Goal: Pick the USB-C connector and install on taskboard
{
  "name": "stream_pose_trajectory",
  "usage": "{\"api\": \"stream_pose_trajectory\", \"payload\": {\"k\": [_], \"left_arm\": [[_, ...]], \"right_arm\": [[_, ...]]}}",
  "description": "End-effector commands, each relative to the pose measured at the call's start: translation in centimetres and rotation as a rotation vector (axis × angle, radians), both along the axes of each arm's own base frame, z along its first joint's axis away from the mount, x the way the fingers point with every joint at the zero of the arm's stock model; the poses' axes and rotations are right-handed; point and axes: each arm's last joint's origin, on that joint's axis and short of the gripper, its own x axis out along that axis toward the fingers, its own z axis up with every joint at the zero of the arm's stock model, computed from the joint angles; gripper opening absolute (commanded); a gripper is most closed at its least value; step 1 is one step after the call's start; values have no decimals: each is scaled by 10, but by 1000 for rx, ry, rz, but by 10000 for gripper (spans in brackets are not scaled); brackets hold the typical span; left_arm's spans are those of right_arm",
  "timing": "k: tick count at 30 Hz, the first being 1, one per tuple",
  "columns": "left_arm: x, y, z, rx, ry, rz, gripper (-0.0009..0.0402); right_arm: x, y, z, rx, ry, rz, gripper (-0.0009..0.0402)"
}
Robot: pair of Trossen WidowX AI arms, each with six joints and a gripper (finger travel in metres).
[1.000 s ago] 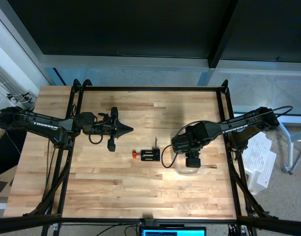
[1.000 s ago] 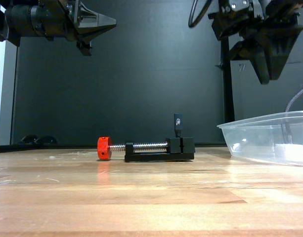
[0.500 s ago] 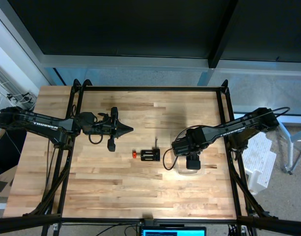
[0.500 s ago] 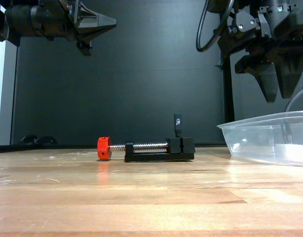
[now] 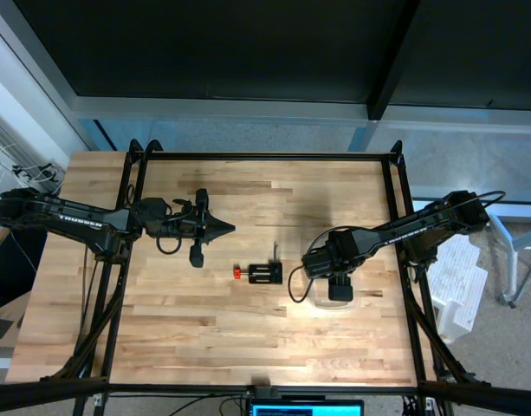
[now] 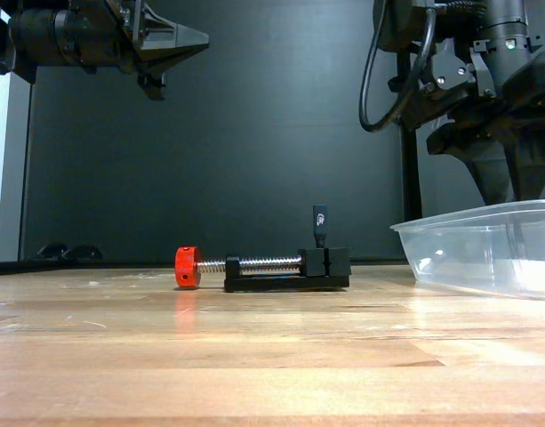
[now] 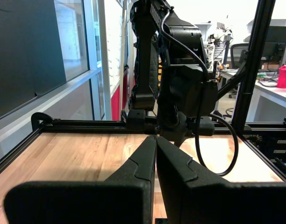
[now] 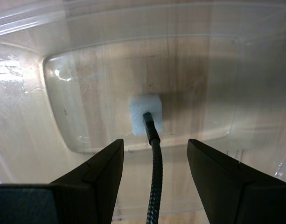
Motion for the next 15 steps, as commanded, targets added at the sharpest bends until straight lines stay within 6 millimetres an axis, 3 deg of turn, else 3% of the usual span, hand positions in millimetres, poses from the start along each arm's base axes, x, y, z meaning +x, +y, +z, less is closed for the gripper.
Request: {"api": "stream_pose_trajectory", "payload": {"k": [1, 15], "left_arm": [[0, 0, 0, 0, 0, 0, 0], [0, 0, 0, 0, 0, 0, 0]], "right_arm": [[-1, -1, -3, -20, 0, 0, 188], [-2, -1, -14, -9, -21, 0, 188]]}}
